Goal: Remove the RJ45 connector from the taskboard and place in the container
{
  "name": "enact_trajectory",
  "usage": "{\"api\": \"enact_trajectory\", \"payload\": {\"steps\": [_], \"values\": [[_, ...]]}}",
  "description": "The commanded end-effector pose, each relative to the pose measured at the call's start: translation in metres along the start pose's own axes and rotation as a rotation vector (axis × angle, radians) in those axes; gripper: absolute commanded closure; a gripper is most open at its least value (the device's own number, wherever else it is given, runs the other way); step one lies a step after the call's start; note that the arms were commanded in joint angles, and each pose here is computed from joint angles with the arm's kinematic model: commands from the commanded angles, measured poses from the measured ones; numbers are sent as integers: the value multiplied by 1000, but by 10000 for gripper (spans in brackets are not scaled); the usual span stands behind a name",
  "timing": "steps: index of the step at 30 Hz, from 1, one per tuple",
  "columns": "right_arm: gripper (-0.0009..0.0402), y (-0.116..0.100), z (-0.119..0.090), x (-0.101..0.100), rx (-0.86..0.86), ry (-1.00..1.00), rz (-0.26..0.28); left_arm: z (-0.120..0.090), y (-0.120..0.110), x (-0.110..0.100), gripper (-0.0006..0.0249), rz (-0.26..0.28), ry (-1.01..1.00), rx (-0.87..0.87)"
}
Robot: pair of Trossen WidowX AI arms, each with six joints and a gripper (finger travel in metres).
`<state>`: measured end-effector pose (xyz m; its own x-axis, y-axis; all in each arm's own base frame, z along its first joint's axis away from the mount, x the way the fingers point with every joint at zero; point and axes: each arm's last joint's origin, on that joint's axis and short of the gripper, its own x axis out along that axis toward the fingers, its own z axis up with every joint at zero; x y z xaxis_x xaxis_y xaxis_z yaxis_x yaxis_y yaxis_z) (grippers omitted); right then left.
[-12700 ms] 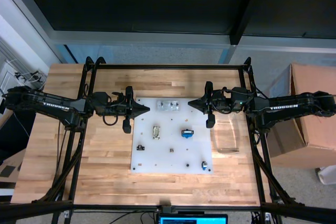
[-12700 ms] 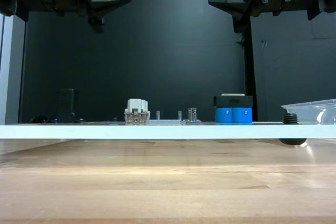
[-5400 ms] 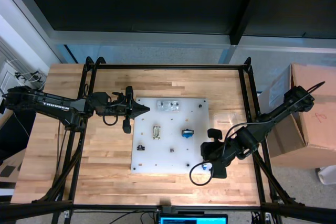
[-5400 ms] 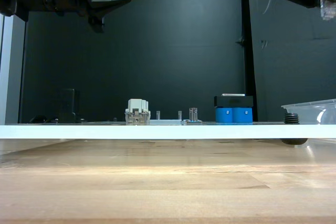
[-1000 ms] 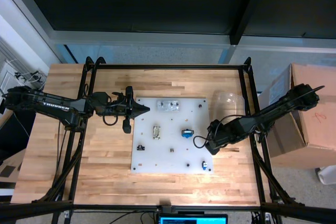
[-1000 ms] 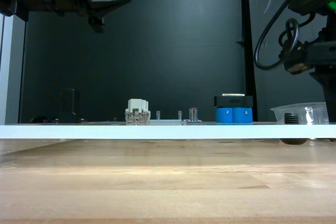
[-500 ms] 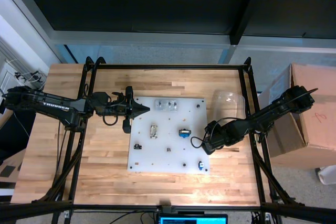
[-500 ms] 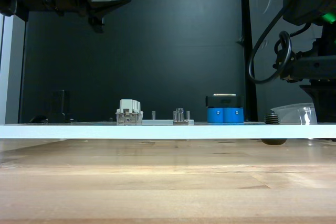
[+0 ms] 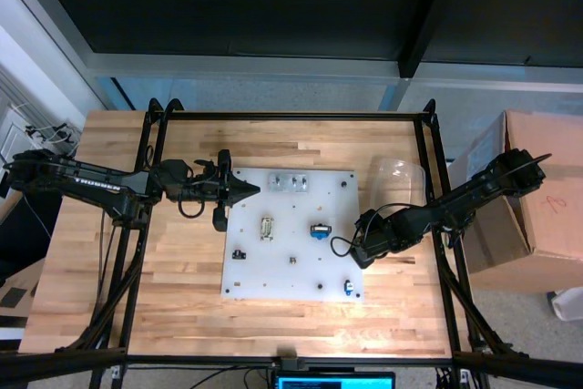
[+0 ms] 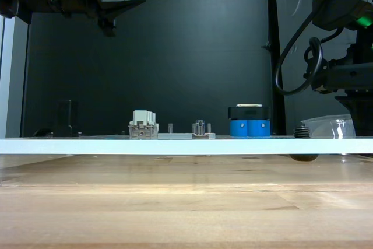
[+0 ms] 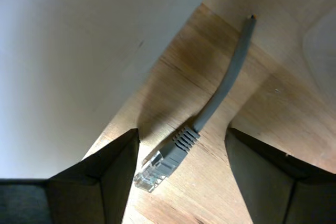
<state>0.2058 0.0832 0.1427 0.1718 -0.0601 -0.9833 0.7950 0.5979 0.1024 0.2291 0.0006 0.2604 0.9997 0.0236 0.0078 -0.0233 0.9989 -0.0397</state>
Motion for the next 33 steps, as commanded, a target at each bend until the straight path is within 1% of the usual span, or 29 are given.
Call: {"api": "enact_trajectory", "payload": {"steps": [1, 10, 16, 17, 21, 24, 28, 33], "values": [[214, 0, -1, 0, -5, 20, 8, 0, 0, 0, 243, 0, -1, 0], [335, 0, -1, 0, -32, 38, 15, 0, 0, 0, 243, 0, -1, 0], [392, 0, -1, -1, -53, 42, 20, 0, 0, 0, 243, 0, -1, 0], [396, 0, -1, -2, -55, 42, 23, 0, 0, 0, 243, 0, -1, 0], [386, -1, -1, -6, -55, 40, 32, 0, 0, 0, 243, 0, -1, 0], [384, -2, -1, -14, -57, 42, 22, 0, 0, 0, 243, 0, -1, 0], [386, -4, 1, -30, -61, 46, 4, 0, 0, 0, 243, 0, -1, 0], [385, -7, 4, -54, -65, 44, -12, 0, 0, 0, 243, 0, -1, 0]]}}
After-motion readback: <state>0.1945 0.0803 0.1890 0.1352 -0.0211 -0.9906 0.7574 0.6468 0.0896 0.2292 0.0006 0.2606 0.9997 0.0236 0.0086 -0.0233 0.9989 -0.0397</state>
